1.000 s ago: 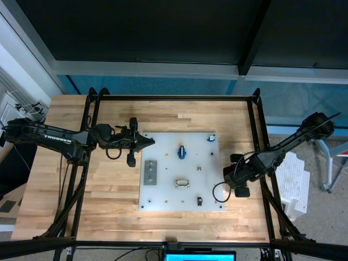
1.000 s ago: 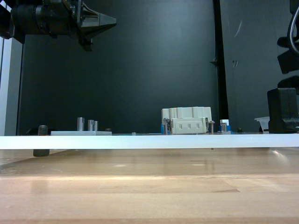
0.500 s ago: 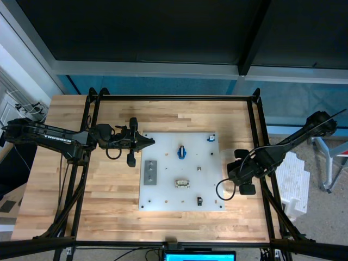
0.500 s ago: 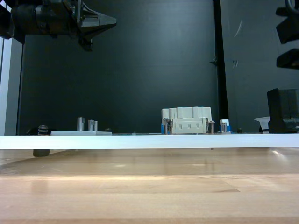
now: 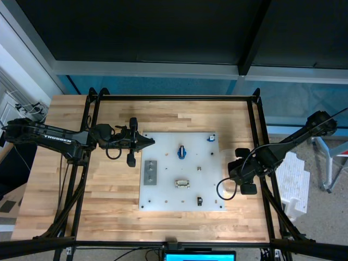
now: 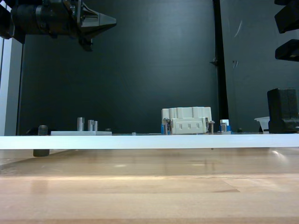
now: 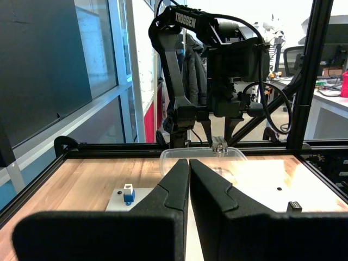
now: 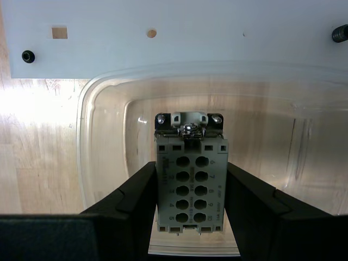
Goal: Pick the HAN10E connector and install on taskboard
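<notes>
In the right wrist view my right gripper (image 8: 190,187) is shut on the HAN10E connector (image 8: 190,179), a pale grey block with numbered holes and a metal screw end. It hangs above a clear plastic tray (image 8: 81,136), just off the edge of the white taskboard (image 8: 190,32). From above, the right gripper (image 5: 236,173) is beside the taskboard's (image 5: 163,201) right edge. My left gripper (image 5: 151,142) hovers over the board's rear left corner, high up (image 6: 114,19), with its fingers (image 7: 176,182) pressed together and nothing between them. The left wrist view shows the connector (image 7: 219,145) held over the tray (image 7: 201,155).
The board carries a beige socket block (image 5: 182,184), a grey plate with two holes (image 5: 150,173), a blue knob (image 5: 181,151) and a small black part (image 5: 199,201). A black block (image 6: 282,111) stands at its right end. Black frame rails (image 5: 174,98) ring the wooden table.
The right gripper has risen and drifted slightly right, away from the board, carrying the connector. The left arm has not moved.
</notes>
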`<state>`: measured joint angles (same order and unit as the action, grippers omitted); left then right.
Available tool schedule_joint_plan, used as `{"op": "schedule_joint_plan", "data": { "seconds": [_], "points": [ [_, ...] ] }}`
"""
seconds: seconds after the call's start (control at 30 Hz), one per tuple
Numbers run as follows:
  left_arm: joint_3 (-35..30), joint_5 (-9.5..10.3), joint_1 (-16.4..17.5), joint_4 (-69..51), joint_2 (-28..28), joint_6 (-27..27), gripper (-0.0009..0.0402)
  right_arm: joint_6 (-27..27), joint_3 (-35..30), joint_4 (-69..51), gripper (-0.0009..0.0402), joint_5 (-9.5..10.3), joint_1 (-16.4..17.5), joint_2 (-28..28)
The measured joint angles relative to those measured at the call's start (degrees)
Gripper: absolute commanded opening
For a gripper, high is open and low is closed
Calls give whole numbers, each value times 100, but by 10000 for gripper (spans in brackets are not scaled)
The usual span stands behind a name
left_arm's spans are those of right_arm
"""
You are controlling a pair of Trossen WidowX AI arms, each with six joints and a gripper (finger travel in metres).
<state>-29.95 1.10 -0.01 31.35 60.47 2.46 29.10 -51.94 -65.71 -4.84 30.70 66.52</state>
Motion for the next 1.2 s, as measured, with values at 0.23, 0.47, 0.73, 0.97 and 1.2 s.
{"op": "schedule_joint_plan", "data": {
  "seconds": [0.23,0.47,0.73,0.97,1.2],
  "points": [
    [0,0,0,0,0,0,1,-83,-452,13,34,39,-219,474],
    [0,0,0,0,0,0,1,-227,-1126,13,34,35,-522,1261],
    [0,0,0,0,0,-2,1,-348,-2205,24,34,37,-837,2315],
    [2,0,0,2,0,0,1,-505,-2975,2,34,44,-973,3075],
    [2,0,0,0,0,0,1,-588,-3589,-22,34,37,-1025,3639]
  ]
}}
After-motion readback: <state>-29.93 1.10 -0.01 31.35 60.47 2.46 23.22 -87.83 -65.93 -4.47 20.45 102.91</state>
